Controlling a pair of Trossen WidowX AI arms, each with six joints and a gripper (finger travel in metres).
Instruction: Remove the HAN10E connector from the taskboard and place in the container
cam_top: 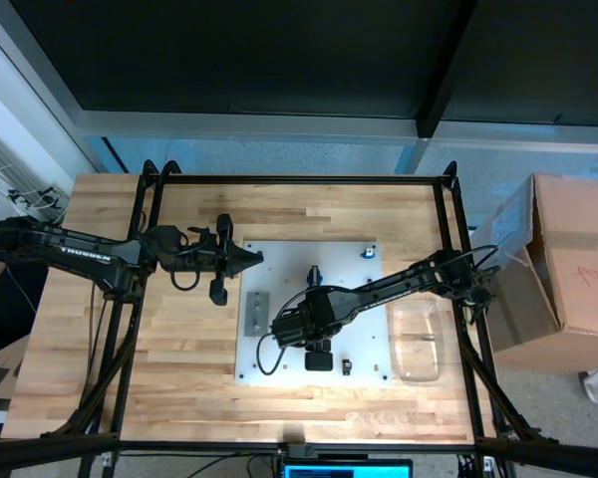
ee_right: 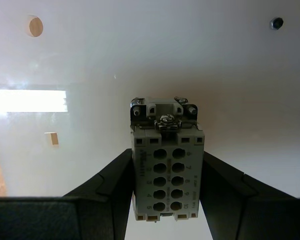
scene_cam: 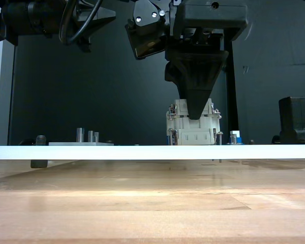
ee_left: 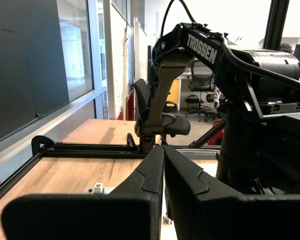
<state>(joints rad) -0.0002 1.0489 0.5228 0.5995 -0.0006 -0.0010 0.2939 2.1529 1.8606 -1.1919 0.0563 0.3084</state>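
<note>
Wooden table (cam_top: 179, 339) carries white taskboard (cam_top: 279, 261); HAN10E connector (ee_right: 167, 165) stands upright on it, apparently seated, right gripper (ee_right: 166, 154) clamped on its two flanks. Judged rigid, light, plastic-bodied; flanks suit gripping. Left gripper (ee_left: 163, 152) closed, empty, above board's left edge

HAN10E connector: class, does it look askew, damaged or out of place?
Nothing stands out. The HAN10E connector stands upright on the taskboard, held at its sides by the right gripper; the left gripper hovers at the board's left edge, jaws shut.

One left gripper (cam_top: 253, 256), one right gripper (ee_right: 166, 167), one HAN10E connector (scene_cam: 183, 134), one taskboard (cam_top: 279, 261), one container (cam_top: 417, 377)
</note>
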